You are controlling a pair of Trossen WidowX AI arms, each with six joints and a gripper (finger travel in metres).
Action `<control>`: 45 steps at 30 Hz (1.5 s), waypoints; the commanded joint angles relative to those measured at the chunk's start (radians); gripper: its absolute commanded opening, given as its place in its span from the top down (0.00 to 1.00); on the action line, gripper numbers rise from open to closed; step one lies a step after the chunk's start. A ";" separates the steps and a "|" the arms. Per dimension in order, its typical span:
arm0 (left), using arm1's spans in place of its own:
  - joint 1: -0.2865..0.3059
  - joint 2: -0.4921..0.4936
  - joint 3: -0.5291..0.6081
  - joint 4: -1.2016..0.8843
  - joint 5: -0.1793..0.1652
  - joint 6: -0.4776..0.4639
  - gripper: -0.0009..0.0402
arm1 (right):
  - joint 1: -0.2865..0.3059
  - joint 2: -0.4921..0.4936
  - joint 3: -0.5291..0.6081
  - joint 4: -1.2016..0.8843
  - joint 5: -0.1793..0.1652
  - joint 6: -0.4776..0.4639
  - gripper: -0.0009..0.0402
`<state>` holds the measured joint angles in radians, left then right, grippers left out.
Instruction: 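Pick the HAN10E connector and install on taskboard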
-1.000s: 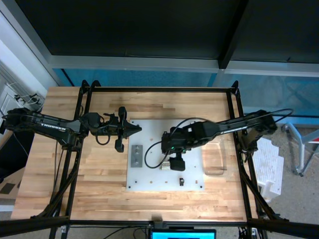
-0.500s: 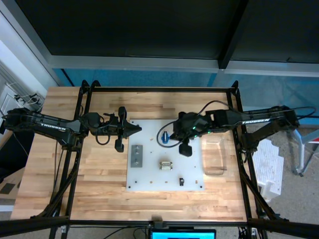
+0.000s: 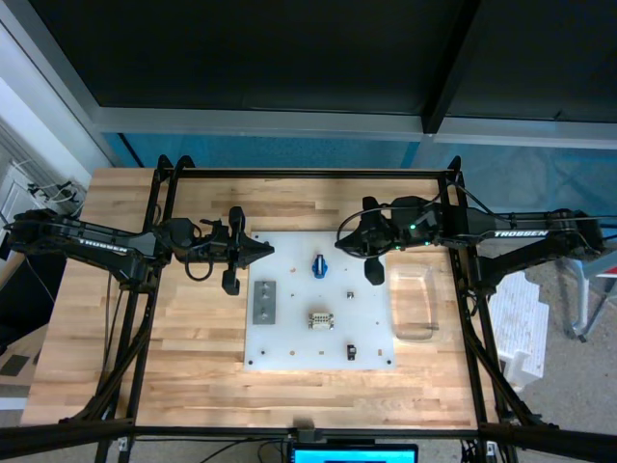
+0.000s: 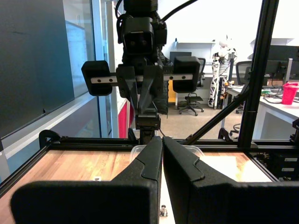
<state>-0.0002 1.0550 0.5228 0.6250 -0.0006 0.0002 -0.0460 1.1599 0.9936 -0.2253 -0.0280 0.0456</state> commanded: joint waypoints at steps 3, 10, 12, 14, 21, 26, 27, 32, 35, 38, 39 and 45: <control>0.000 0.000 0.000 0.000 0.000 0.000 0.98 | -0.007 -0.055 -0.077 0.130 -0.025 0.008 0.98; 0.000 0.000 0.000 0.000 0.000 0.000 0.98 | -0.007 -0.122 -0.168 0.267 -0.026 0.019 0.98; 0.000 0.000 0.000 0.000 0.000 0.000 0.98 | -0.007 -0.138 -0.193 0.304 -0.019 0.026 0.98; 0.000 0.000 0.000 0.000 0.000 0.000 0.98 | -0.007 -0.153 -0.219 0.343 -0.018 0.025 0.98; 0.000 0.000 0.000 0.000 0.000 0.000 0.98 | -0.007 -0.193 -0.303 0.457 0.010 0.051 0.98; 0.000 0.000 0.000 0.000 0.000 0.000 0.98 | -0.006 -0.206 -0.340 0.496 0.009 0.054 0.98; 0.000 0.000 0.000 0.000 0.000 0.000 0.98 | -0.006 -0.211 -0.346 0.504 0.009 0.053 0.98; 0.000 0.000 0.000 0.000 0.000 0.000 0.98 | -0.006 -0.218 -0.375 0.543 0.010 0.052 0.98; 0.000 0.000 0.000 0.000 0.000 0.000 0.98 | -0.005 -0.220 -0.388 0.561 0.010 0.051 0.98; 0.000 0.000 0.000 0.000 0.000 0.000 0.98 | -0.004 -0.220 -0.397 0.576 0.012 0.050 0.98; 0.000 0.000 0.000 0.000 0.000 0.000 0.98 | -0.004 -0.220 -0.397 0.581 0.012 0.050 0.98; 0.000 0.000 0.000 0.000 0.000 0.000 0.98 | -0.003 -0.220 -0.397 0.582 0.026 0.042 0.98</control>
<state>-0.0002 1.0554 0.5228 0.6250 -0.0006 -0.0002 -0.0498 0.9398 0.5961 0.3603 -0.0120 0.0902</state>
